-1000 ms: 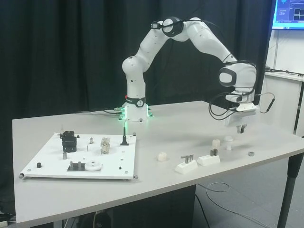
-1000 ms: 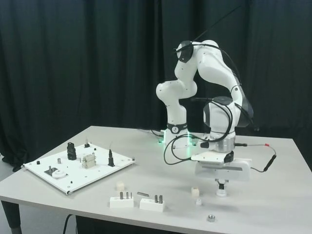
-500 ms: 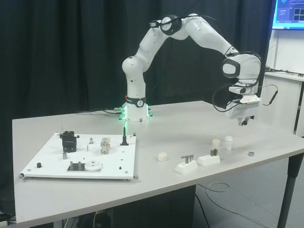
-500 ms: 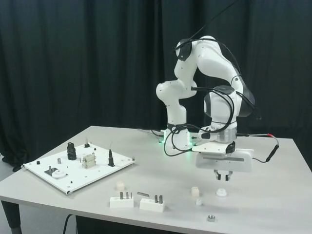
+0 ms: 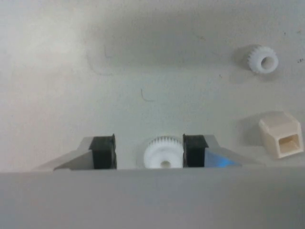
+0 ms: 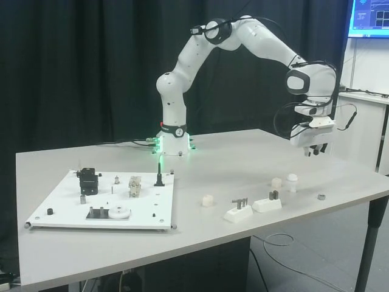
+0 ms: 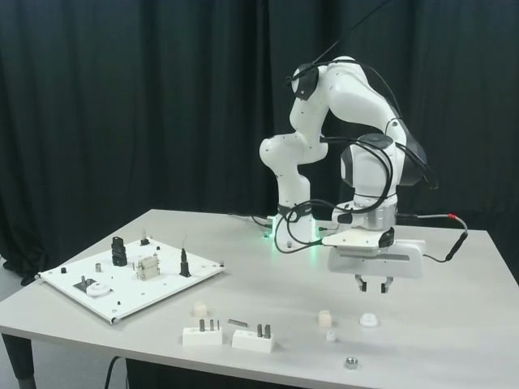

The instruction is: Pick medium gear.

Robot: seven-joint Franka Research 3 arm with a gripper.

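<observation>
I see the gripper [image 5: 148, 151] raised off the grey table [image 6: 231, 164], fingers apart, medium gear [image 5: 164, 153] seemingly below between them, half hidden, not grasped.

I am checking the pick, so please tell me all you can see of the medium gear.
The medium gear is white, seemingly plastic, round, with fine teeth around its rim and a small centre hole. It lies flat on the grey table, apart from other parts. The open tool hangs above, not touching it.
</observation>
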